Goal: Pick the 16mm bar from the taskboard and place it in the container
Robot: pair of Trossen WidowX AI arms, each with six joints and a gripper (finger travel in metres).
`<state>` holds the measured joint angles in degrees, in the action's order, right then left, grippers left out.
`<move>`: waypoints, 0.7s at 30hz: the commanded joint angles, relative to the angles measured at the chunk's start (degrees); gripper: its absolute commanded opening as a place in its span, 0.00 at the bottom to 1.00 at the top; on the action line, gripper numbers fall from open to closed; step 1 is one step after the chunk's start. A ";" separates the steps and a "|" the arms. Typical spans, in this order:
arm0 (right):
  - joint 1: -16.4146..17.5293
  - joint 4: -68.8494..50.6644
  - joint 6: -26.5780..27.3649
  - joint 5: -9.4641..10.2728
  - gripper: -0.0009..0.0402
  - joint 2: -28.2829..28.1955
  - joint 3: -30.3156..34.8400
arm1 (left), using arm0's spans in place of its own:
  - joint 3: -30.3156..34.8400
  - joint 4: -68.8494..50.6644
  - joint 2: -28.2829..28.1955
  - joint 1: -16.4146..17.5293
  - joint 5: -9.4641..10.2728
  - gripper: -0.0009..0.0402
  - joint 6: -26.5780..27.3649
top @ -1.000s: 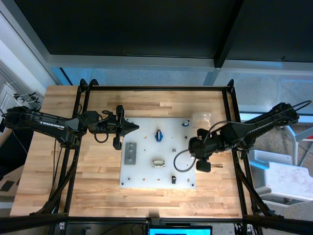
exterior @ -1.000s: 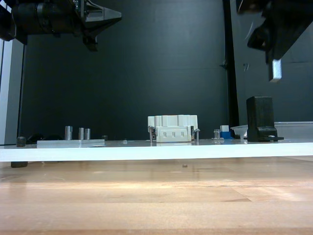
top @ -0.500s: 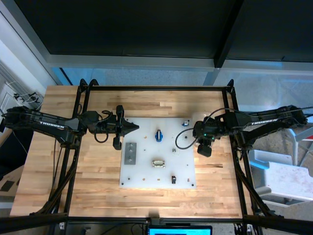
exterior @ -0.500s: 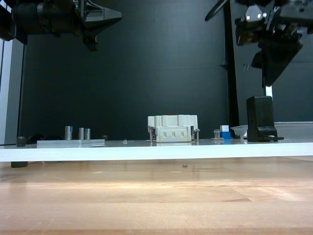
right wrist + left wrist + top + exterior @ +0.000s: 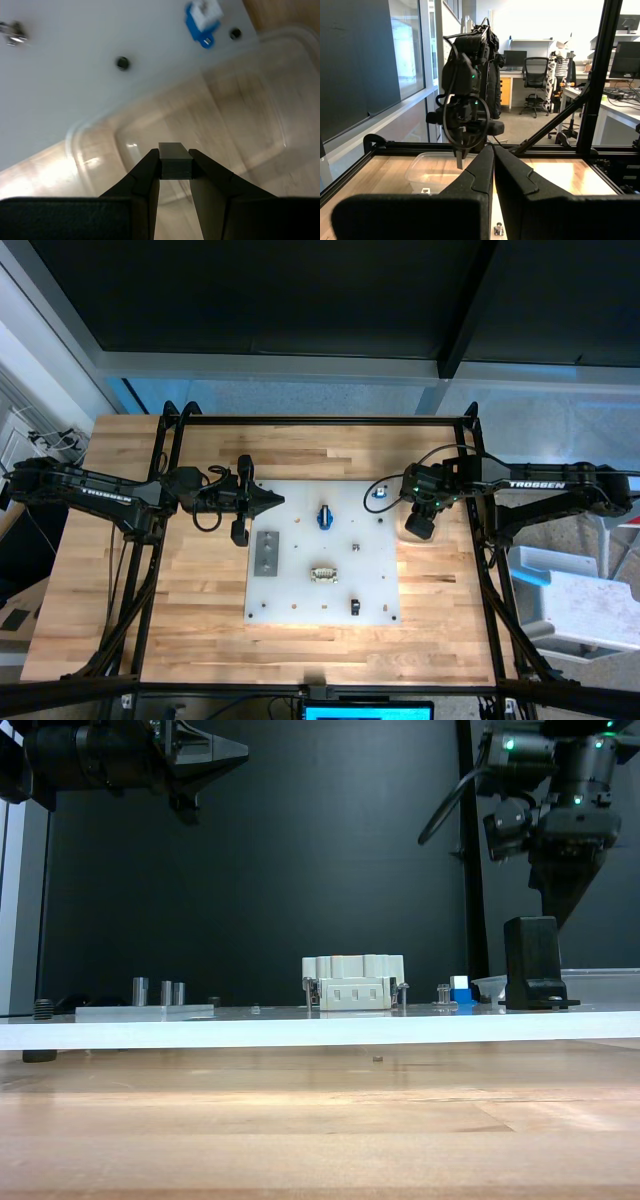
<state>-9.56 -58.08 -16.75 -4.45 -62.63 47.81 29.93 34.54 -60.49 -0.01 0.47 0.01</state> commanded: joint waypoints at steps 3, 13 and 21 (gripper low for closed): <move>-3.39 -0.46 1.27 0.00 0.10 -0.04 -1.27 | 0.02 0.00 0.00 0.00 -0.02 0.02 0.00; -6.10 -2.16 2.32 -0.55 0.10 -0.07 -1.44 | 0.02 0.00 0.00 0.00 -0.02 0.02 0.00; -6.08 -2.23 2.84 -0.50 0.10 -0.07 -1.44 | 0.02 0.00 0.00 0.00 -0.02 0.02 0.00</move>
<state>-15.70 -60.31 -14.11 -4.91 -62.63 46.33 29.93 34.54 -60.47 -0.01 0.45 0.01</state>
